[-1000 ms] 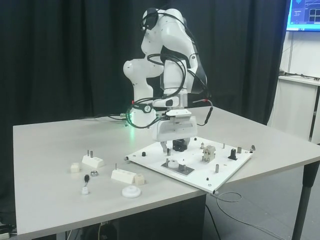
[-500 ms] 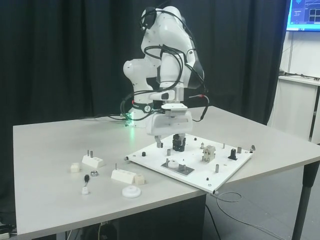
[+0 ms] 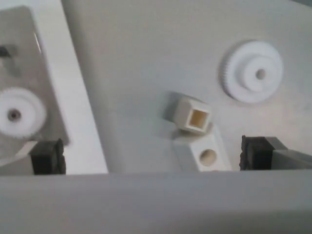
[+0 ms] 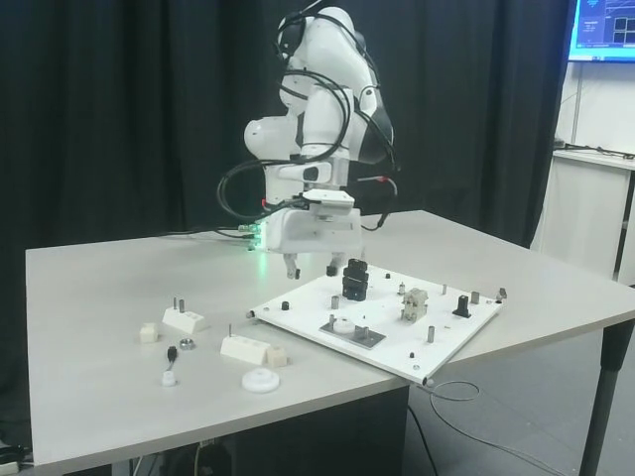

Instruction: Pick small gear.

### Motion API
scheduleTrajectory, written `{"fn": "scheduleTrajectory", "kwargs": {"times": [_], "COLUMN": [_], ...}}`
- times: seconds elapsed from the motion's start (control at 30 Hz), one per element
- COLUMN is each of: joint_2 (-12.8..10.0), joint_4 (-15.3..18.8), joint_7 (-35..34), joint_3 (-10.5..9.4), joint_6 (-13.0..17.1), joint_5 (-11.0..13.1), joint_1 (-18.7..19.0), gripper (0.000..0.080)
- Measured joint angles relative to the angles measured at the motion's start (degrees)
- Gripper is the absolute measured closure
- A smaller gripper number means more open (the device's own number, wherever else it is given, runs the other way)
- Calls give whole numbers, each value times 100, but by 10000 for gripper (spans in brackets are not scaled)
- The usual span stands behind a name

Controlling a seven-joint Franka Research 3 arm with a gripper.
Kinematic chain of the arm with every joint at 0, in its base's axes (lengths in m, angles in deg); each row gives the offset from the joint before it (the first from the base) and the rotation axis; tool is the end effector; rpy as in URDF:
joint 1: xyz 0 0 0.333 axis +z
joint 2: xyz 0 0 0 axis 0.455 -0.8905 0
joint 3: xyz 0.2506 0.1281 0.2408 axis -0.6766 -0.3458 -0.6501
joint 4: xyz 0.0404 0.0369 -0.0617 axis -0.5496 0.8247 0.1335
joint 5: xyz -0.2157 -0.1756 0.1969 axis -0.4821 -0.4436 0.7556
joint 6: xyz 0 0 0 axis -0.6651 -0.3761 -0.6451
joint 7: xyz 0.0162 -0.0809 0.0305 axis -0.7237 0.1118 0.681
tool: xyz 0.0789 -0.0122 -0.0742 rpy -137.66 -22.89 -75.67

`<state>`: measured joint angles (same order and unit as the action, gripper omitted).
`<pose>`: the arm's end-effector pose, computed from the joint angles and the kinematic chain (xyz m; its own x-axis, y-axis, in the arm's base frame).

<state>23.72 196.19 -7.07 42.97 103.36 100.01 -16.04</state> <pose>0.6016 -0.1886 0.4076 0.8577 -0.4749 0.1970 -0.4948 -0.8666 0.0652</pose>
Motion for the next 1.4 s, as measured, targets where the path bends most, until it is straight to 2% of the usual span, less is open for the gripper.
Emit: {"fn": "scheduleTrajectory", "kwargs": {"times": [0.3,0.57,0.9,1.4], "joint_2": [-91,-305,-726,-1475], "joint_4": [-325,-665,-1218,-2344], "joint_7": [747,1444,2052,2908], "joint_3": [-4,-13,-87,-519], "joint_6": [-299,-399,-485,-727], "joint_5": [-147,-154,-147,-106], "joint_1": [-329,-715,-1227,-2171], "gripper": [3,3,3,3]}}
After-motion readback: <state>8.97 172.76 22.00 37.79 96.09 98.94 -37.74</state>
